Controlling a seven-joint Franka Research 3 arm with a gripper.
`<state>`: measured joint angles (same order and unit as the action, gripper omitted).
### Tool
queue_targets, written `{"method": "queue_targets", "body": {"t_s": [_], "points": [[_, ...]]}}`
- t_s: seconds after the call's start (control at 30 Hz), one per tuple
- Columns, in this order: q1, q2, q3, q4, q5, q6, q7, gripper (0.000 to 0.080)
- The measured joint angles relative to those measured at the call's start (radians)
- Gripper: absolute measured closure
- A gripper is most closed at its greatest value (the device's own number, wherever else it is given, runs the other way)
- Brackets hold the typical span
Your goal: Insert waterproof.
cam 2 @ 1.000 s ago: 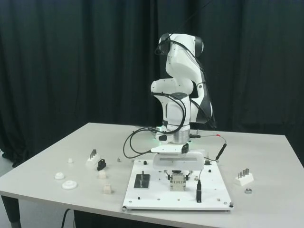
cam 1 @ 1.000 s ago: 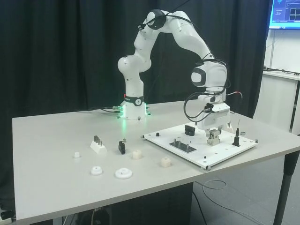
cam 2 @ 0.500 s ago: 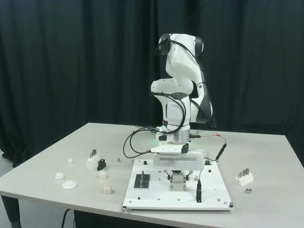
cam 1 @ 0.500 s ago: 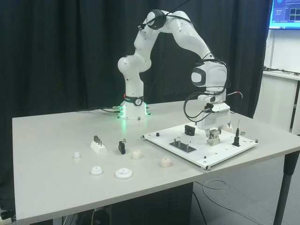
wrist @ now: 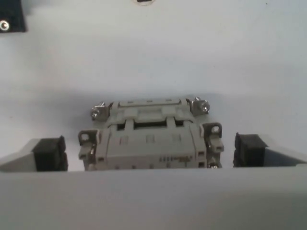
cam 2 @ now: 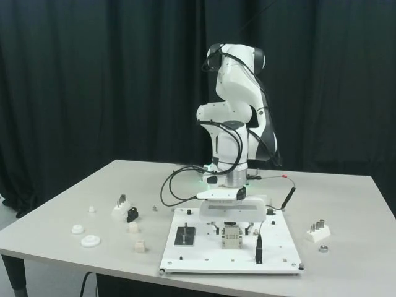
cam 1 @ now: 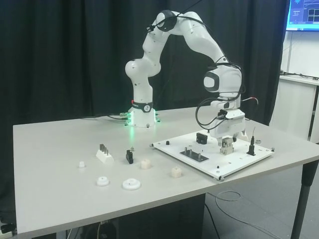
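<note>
White seven-joint robot arm [cam 1: 197,37]: bolted at the far side of the grey table [cam 1: 60,174], green light at its base, bent over and reaching down onto the board.

White square mounting board [cam 2: 204,258]: flat on the table near the front edge, carrying several small fixtures.

Grey rectangular waterproof connector with metal side screws [wrist: 151,136]: stands on the board directly under the wrist, seen in both room views as a small grey block [cam 2: 231,236] [cam 1: 228,145].

Gripper [wrist: 146,153]: lowered over the connector. In the wrist view the two black pads [wrist: 49,153] sit one on each side of the connector body, each apart from it with bare board showing in between; the jaws stand wide and hold nothing.

Black upright post [cam 2: 259,251]: on the board, beside the connector toward the board's front corner.

Black block [cam 1: 201,138]: on the board, just beside the gripper.

Dark flat plate with two pegs [cam 2: 184,236]: on the board's other half.

Loose white gears and small white blocks [cam 1: 131,184]: on the bare table, well apart from the board.

White peg holder [cam 2: 317,231]: on the table beyond the board's far side.
</note>
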<state>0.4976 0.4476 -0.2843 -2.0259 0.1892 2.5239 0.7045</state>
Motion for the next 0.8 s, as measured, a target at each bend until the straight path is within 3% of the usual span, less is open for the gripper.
{"method": "queue_targets", "body": {"t_s": [0.53, 0.8], "points": [[-0.001, -0.038, -0.033, 0.075, -0.003, -0.177, 0.002, 0.0003], [-0.001, -0.050, -0.062, 0.083, -0.019, -0.205, 0.001, 0.0003]]}}
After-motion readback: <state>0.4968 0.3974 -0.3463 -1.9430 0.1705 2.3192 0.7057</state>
